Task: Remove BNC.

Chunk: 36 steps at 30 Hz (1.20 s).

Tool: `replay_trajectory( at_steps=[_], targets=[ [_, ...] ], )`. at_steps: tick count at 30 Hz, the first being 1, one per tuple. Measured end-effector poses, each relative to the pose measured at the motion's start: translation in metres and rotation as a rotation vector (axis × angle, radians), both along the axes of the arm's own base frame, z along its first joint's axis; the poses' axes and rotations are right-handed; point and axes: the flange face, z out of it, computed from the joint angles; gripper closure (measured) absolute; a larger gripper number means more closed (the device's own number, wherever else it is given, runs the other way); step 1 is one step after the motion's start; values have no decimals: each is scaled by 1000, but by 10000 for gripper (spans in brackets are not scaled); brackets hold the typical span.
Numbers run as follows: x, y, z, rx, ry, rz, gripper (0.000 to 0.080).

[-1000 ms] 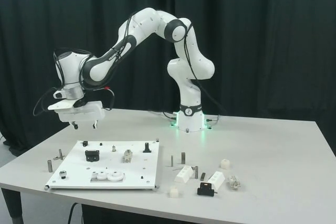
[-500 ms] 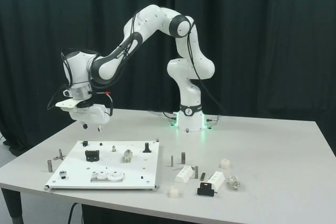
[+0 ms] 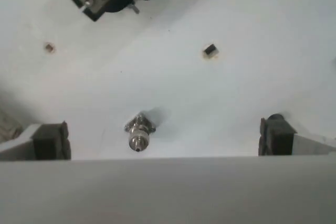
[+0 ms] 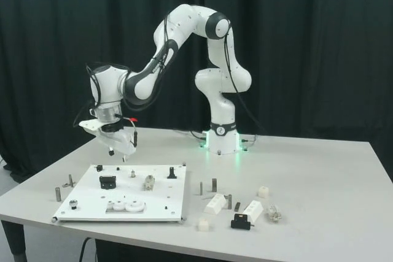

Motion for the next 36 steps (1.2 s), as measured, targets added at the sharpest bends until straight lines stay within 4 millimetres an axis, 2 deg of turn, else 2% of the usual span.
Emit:
replay_trajectory(
  at_steps=[9,15,36],
  targets=[
    [-20,12,-20,-38,-21,-145,3],
    [-29,19,-26,-59,-48,-225,3],
    [-37,26,-16,-78,-126,-326,3]
  ],
)
